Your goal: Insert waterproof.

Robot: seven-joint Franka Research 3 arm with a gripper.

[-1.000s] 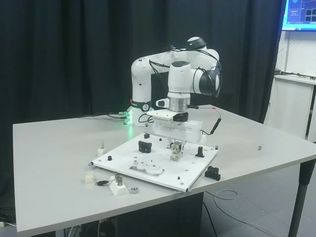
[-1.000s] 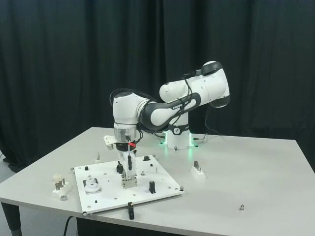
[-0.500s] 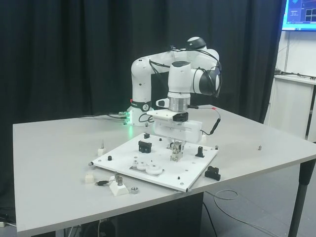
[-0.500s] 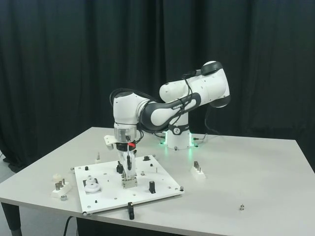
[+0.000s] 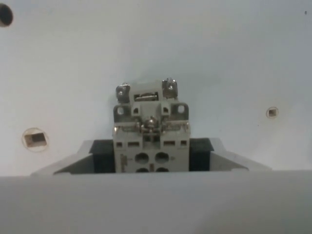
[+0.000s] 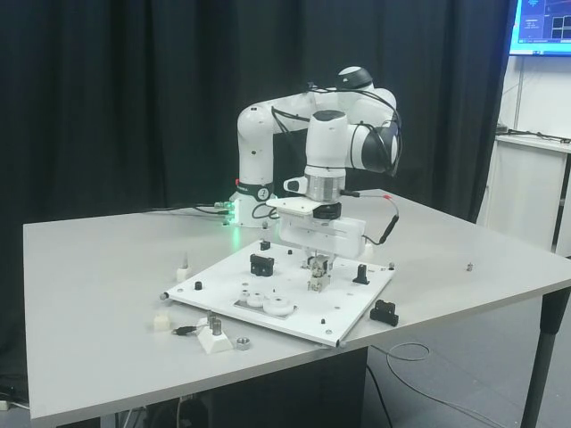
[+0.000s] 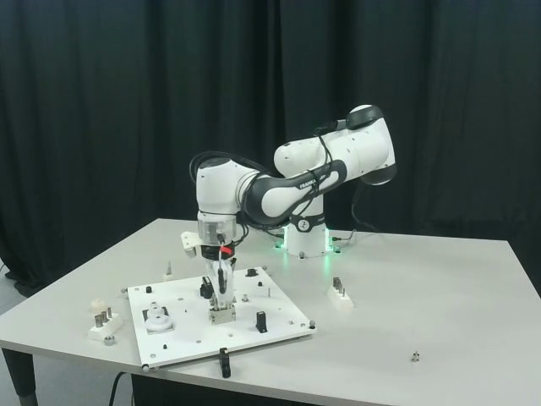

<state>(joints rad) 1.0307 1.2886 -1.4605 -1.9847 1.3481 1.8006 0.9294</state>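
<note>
- Gripper (image 6: 318, 264): directly above the white board (image 6: 294, 308), pointing straight down; clamped on the waterproof connector (image 5: 151, 141), black fingertips (image 5: 103, 155) pressed against both of its sides in the wrist view.
- Waterproof connector: grey, upright, between the fingertips, low over the middle of the white board; contact with the board cannot be told. Screws and a metal latch visible on its upper face, round holes nearer the camera.
- White board: flat on the grey table (image 7: 439, 313), near the table's front edge.
- Black clip (image 6: 261, 264): on the white board, beside the connector.
- White round discs (image 6: 278, 308): on the white board, toward its front edge.
- Small black block (image 6: 384, 311): on the table, just off the white board's corner.
- Green light (image 7: 288, 247): at the arm's base, behind the white board.
</note>
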